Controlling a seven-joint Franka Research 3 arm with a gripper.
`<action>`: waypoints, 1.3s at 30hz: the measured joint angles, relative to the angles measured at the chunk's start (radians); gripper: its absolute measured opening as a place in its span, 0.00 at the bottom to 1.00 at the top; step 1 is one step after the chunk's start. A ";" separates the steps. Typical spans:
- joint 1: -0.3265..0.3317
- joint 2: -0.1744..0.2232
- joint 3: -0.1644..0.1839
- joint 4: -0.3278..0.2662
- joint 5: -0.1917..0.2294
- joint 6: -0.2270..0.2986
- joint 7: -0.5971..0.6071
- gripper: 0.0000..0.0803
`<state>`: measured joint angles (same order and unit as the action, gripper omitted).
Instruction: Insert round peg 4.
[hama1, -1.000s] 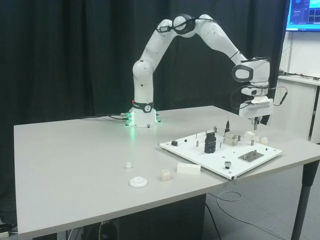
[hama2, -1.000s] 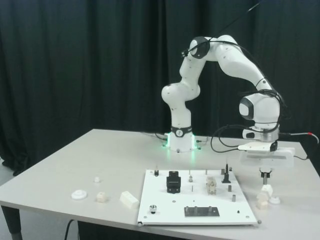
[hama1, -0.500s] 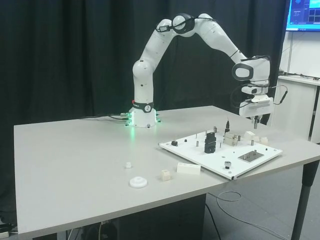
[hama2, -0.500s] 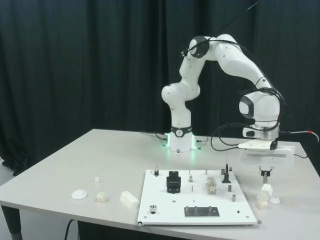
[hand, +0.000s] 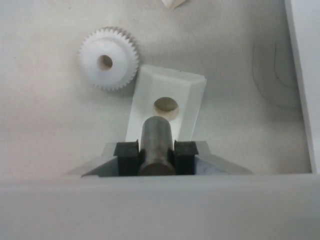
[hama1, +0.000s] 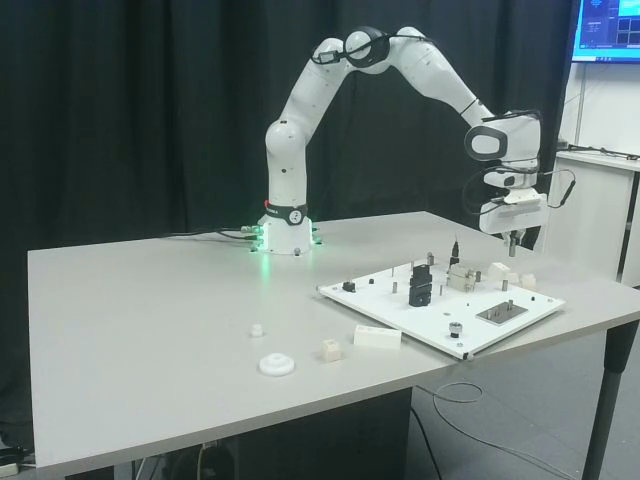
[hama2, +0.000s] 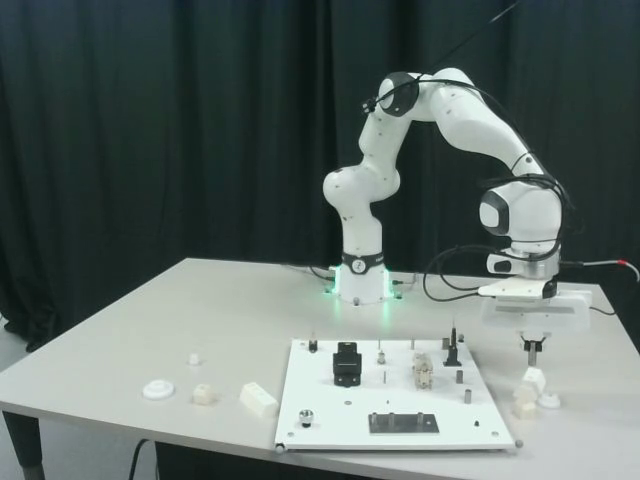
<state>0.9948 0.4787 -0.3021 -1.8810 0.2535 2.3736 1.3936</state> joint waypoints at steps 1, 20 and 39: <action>0.000 0.000 0.000 0.000 0.000 0.000 0.000 0.18; 0.001 0.000 -0.043 0.031 -0.067 0.000 -0.018 0.18; -0.010 0.000 -0.237 0.082 -0.078 -0.116 -0.248 0.18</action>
<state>0.9844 0.4785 -0.5394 -1.7991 0.1751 2.2571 1.1460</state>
